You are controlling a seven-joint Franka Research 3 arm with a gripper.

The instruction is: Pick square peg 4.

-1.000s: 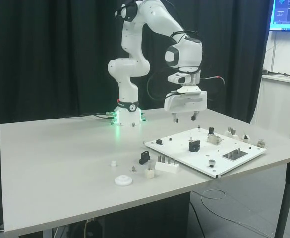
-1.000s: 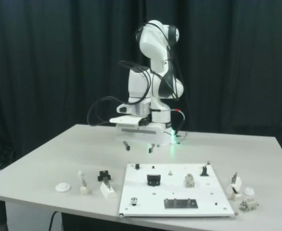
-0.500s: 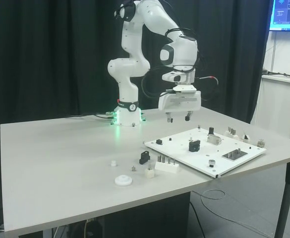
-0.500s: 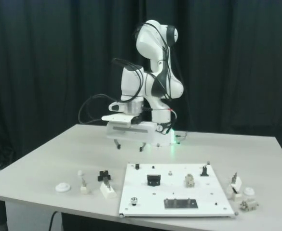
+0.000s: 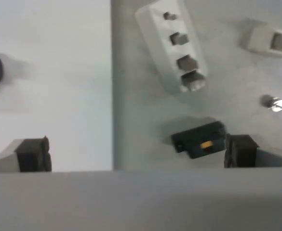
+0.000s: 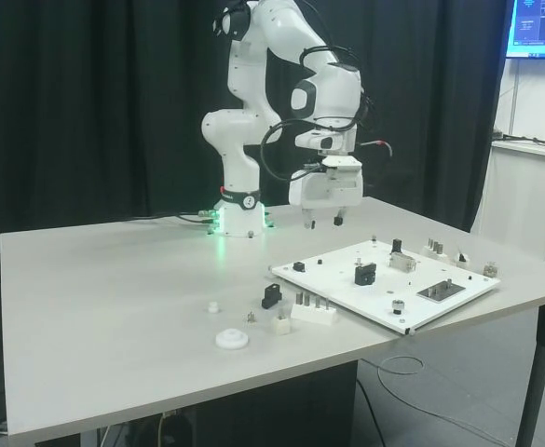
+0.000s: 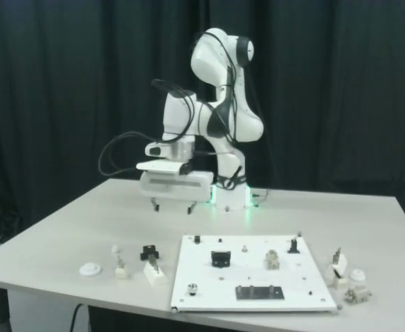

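Observation:
A white peg holder lies on the grey table with several grey square pegs standing in a row; nothing marks which one is peg 4. In the room views the holder sits just off the white board's edge. My gripper hangs open well above the table, behind the holder, with nothing between its fingers. Both black fingertips show in the wrist view, one over the board and one beside a black clip.
The white board carries several black and grey parts. Beside the holder are a black clip, a small white block, a screw and a white disc. More small parts lie past the board's far side.
The arm has swung away from above the board's rear edge toward the side where the peg holder and loose parts lie. The gripper has stayed open.

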